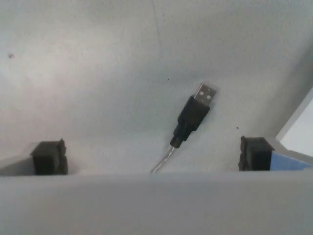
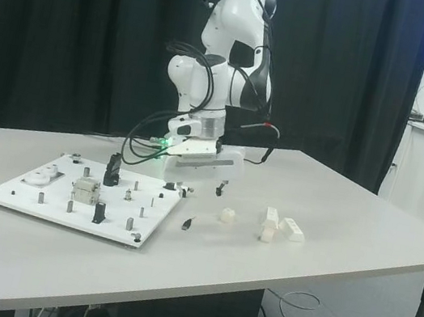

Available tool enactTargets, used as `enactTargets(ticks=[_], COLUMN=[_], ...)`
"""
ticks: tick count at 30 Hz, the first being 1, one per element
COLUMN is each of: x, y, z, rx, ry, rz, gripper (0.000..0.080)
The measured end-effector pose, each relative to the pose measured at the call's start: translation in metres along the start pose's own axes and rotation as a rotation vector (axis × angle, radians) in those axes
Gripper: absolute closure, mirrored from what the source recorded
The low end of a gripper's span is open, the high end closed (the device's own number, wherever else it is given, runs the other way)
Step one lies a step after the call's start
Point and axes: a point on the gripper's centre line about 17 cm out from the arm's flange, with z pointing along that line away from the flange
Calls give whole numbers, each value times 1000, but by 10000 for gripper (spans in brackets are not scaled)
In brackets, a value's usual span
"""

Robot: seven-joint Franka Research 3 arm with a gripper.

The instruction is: Remove waterproof.

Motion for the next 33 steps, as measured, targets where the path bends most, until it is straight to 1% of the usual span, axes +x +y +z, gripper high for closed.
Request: enactTargets(ticks=[8, 9, 20, 33], x=[0, 0, 0, 5], y=[0, 0, 1, 1], z=[0, 0, -1, -6], rx=[0, 0, -1, -3], ry=[1, 1, 2, 20], rz=[0, 0, 0, -1], gripper=[25, 4, 3, 3])
